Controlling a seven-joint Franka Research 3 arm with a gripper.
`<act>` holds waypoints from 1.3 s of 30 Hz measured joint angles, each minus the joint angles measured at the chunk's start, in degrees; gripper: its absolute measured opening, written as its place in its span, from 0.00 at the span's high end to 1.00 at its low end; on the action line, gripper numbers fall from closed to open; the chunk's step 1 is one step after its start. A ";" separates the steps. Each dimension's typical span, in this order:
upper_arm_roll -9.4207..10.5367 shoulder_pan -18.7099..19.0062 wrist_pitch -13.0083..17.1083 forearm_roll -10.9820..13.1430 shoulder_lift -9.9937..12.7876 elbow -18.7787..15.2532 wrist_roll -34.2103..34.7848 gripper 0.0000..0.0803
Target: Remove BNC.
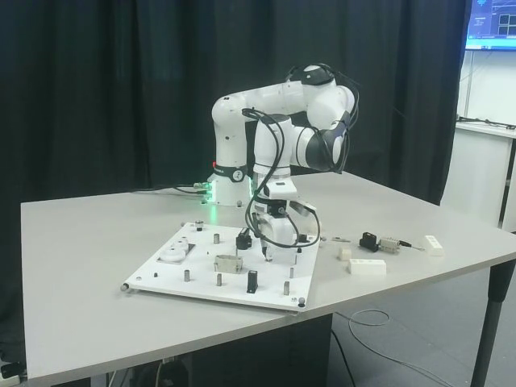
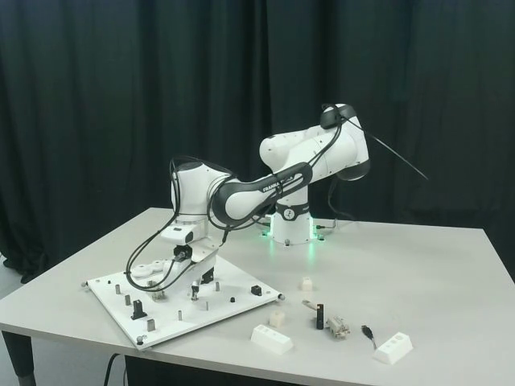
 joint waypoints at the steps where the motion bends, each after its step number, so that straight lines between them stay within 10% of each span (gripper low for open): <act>1: 0.00 0.00 0.00 0.00 0.00 0.00 -0.10 0.85; 22: -0.39 0.01 -0.41 0.00 0.00 0.09 -1.24 0.85; 39: -4.85 1.16 -4.05 -0.61 -0.21 0.57 -1.86 0.85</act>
